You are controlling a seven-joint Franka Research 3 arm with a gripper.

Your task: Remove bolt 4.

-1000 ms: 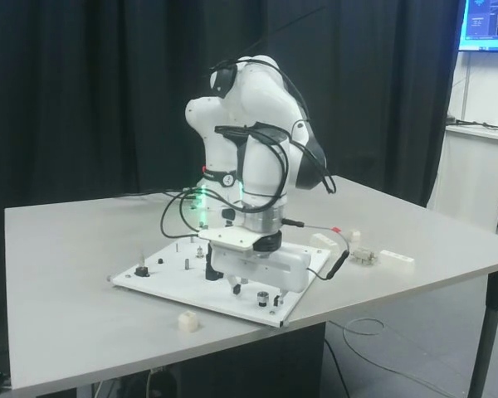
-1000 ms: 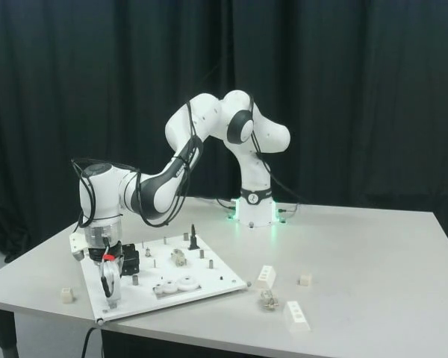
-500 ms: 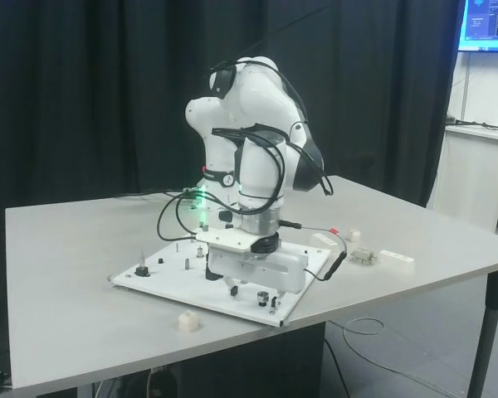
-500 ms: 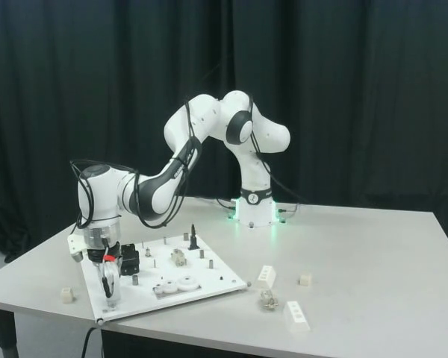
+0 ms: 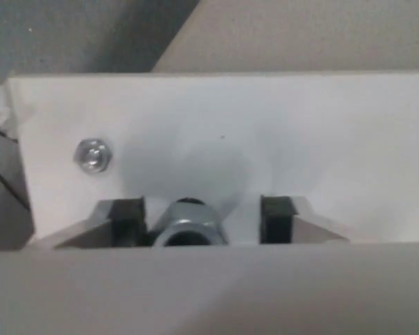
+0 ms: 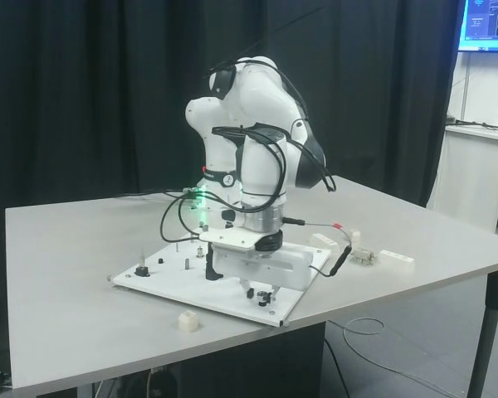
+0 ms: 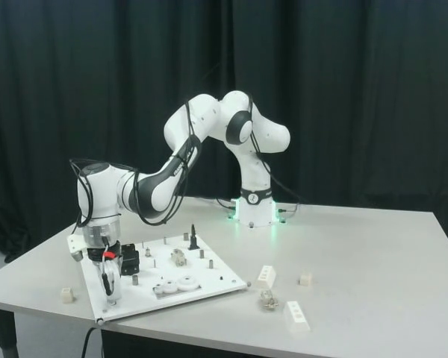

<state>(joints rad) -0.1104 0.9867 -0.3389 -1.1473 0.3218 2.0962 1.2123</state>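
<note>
claw (image 5: pixel 201 222) is spread open around bolt 4 (image 5: pixel 188 225); small, stiff, slippery steel, best gripped across the head flats.

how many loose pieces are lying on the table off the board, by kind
small cubes: 2
larger blocks: 2
metal connector piece: 1
total: 5

bolt (image 5: pixel 187 225) between end effector (image 5: pixel 202 222) fingers
</note>
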